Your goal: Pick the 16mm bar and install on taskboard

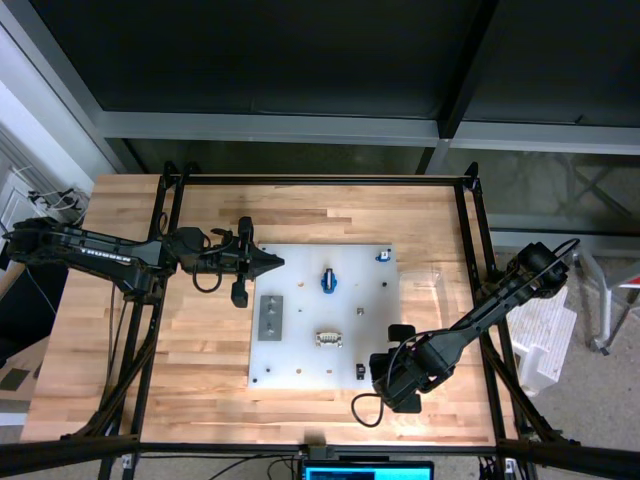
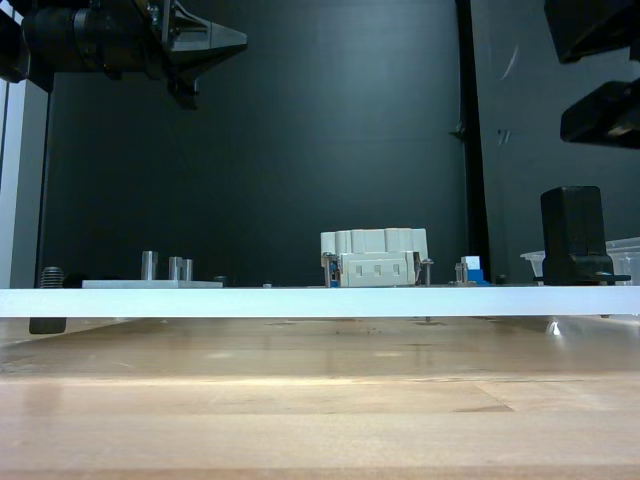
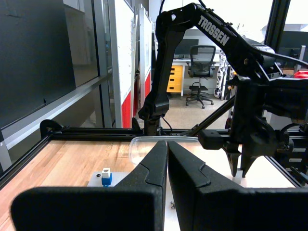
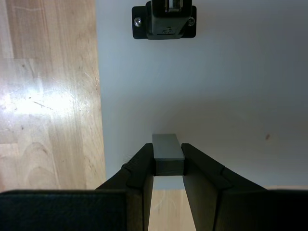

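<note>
Right gripper [image 4: 167,160]: jaws narrow, clamping the 16mm bar [image 4: 168,150] across its sides and hanging above the taskboard [image 1: 300,265] at lower right of the high view.
16mm bar: sitting between those jaws, not yet installed.
Left gripper [image 1: 268,262]: jaws pressed together, hovering at upper left, likely sitting out of the way.

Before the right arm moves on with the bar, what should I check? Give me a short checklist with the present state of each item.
1. Hold on the 16mm bar: ok, clamped in the right gripper between its fingers.
2. Position of right gripper: ok, over the taskboard, near the black square part.
3. Clearance of left gripper: ok, shut, high above the taskboard's far left edge.
4. Free hole in the grey block: cannot tell; pegs already stand on it.
5. Tilt of 16mm bar: cannot tell.
</note>
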Tool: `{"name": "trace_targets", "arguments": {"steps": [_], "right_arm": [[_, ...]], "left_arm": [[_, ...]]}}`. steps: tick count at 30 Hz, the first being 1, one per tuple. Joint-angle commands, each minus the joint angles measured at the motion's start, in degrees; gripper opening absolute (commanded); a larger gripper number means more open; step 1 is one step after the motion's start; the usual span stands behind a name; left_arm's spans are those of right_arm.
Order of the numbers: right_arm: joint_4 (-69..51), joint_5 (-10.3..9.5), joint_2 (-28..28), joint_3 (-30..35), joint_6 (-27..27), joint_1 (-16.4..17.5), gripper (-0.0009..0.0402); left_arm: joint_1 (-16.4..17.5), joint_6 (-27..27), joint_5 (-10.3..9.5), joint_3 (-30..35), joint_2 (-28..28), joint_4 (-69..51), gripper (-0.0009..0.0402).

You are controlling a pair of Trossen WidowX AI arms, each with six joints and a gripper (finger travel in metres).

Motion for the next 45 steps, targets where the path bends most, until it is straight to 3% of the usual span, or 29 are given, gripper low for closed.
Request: {"name": "trace_targets", "arguments": {"steps": [1, 9, 30, 45], "right_arm": [[0.96, -0.15, 0.00, -0.66, 0.15, 0.02, 0.0002], [0.96, -0.13, 0.00, -0.72, 0.13, 0.00, 0.0016], [-0.66, -0.46, -1.22, 1.11, -0.20, 0.07, 0.0211], [-2.67, -0.63, -3.34, 1.42, -0.15, 0.04, 0.0211]], "left_arm": [[0.02, 0.00, 0.02, 0.00, 0.02, 0.02, 0.0000], [0.02, 0.00, 0.02, 0.00, 0.02, 0.02, 0.0000], [0.02, 0.00, 0.02, 0.00, 0.02, 0.02, 0.0000], [0.00, 0.00, 0.02, 0.00, 0.02, 0.02, 0.0000]]}}
